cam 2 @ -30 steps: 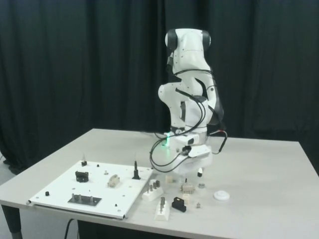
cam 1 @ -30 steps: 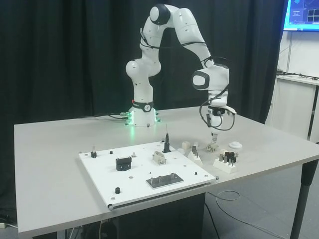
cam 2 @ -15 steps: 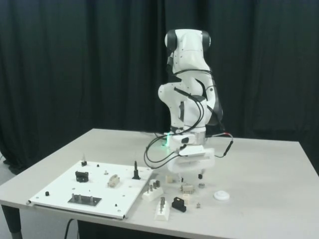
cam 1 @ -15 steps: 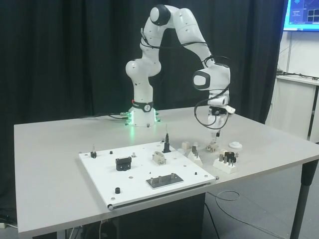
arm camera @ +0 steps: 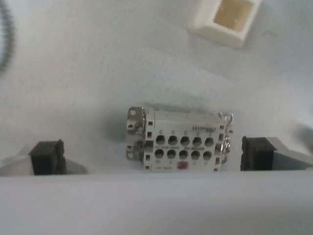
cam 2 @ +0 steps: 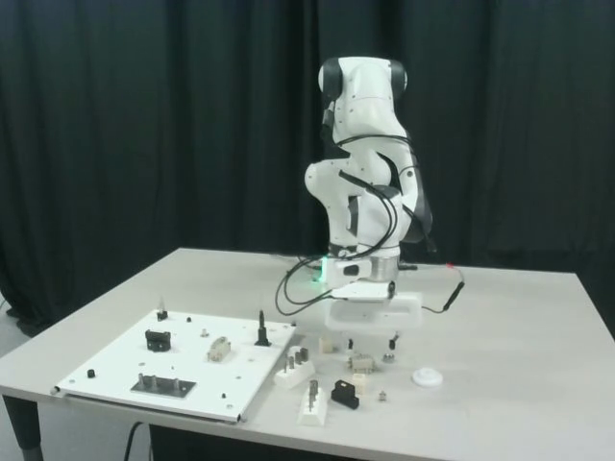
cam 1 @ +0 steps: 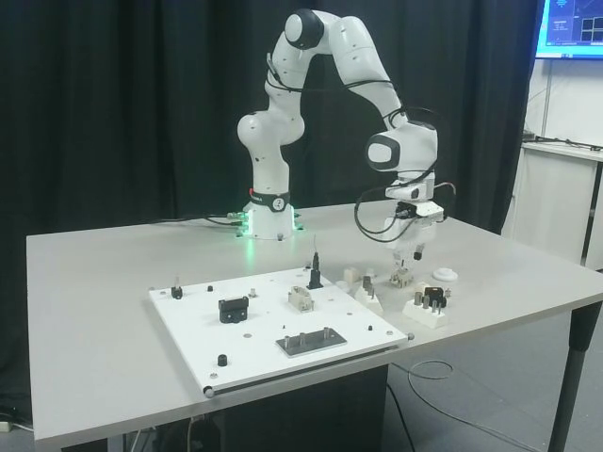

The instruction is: Pick waterproof.

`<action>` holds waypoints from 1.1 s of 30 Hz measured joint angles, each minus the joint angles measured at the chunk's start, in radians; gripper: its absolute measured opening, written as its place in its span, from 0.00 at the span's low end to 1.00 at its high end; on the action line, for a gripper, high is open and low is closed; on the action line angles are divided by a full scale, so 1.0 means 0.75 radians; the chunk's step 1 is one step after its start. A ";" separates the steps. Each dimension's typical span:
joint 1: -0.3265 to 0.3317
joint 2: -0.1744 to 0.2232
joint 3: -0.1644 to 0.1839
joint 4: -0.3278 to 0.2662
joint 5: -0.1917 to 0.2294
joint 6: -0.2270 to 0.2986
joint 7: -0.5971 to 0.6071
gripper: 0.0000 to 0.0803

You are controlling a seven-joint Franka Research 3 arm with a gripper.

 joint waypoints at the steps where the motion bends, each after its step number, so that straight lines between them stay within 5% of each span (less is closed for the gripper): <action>1: 0.000 0.000 0.001 0.000 0.000 0.000 0.030 1.00; 17: -0.025 0.019 0.001 0.015 0.000 0.000 0.366 1.00; 33: -0.050 0.048 0.002 0.046 0.000 0.001 0.960 1.00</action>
